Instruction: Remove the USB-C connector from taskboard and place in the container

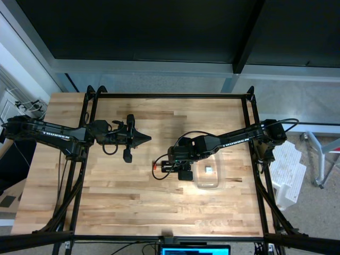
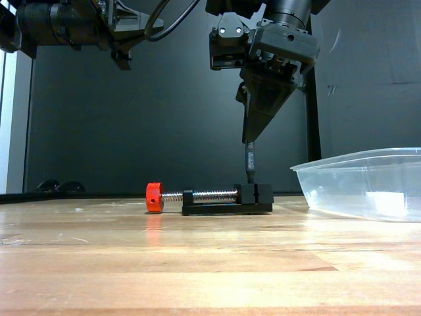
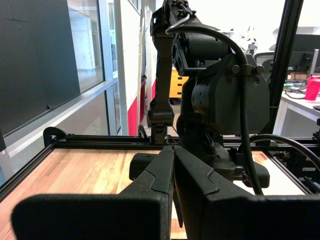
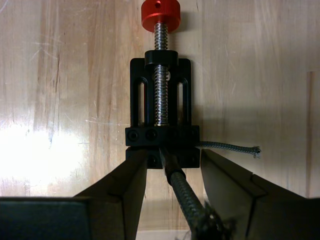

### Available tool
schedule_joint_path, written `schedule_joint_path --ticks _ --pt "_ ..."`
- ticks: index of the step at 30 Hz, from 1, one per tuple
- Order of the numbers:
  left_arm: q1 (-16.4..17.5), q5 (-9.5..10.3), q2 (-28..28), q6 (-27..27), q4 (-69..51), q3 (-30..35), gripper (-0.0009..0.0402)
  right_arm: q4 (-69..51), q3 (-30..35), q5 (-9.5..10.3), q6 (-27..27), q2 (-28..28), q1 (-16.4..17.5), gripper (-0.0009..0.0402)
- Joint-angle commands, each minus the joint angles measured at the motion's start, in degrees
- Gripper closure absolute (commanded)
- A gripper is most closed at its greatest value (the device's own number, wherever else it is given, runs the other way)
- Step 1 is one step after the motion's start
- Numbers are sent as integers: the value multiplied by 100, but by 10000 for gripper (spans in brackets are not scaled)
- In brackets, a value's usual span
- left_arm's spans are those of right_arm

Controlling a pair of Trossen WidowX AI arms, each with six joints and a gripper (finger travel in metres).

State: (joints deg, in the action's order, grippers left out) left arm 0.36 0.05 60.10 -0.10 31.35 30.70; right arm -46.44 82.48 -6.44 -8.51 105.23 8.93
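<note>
Loosely, right gripper (image 4: 173, 156) straddles USB-C connector (image 2: 250, 162); left gripper (image 3: 173, 150) closed aloft.

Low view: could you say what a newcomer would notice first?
The right gripper, open, points straight down over the USB-C connector standing upright in the taskboard, whose red-orange knob stands out at its other end. The container sits right of it; the left gripper, shut, hangs over the table's left half.

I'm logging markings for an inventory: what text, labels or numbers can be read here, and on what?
Left arm, white lettering along its link: too small to read.
Right arm, white lettering: too small to read.
Taskboard, container, USB-C connector: no text.
Left gripper, raised left of the taskboard, and right gripper, directly above the taskboard: no text.
</note>
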Motion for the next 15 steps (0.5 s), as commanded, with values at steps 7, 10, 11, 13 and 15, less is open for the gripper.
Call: schedule_joint_path --ticks 7,10,11,13,15 --pt "0 -2 2 -2 0 0 393 11 0 7 -48 -13 -2 304" --pt "0 -2 2 -2 0 0 393 11 0 9 -101 -13 -2 317" --pt "0 -2 2 -2 0 0 393 11 0 11 -107 -13 -4 322" --pt "2 -2 2 -2 0 0 393 11 0 11 -107 -13 -4 331" --pt "2 -2 2 -2 0 0 393 9 0 11 -107 -13 -4 340"
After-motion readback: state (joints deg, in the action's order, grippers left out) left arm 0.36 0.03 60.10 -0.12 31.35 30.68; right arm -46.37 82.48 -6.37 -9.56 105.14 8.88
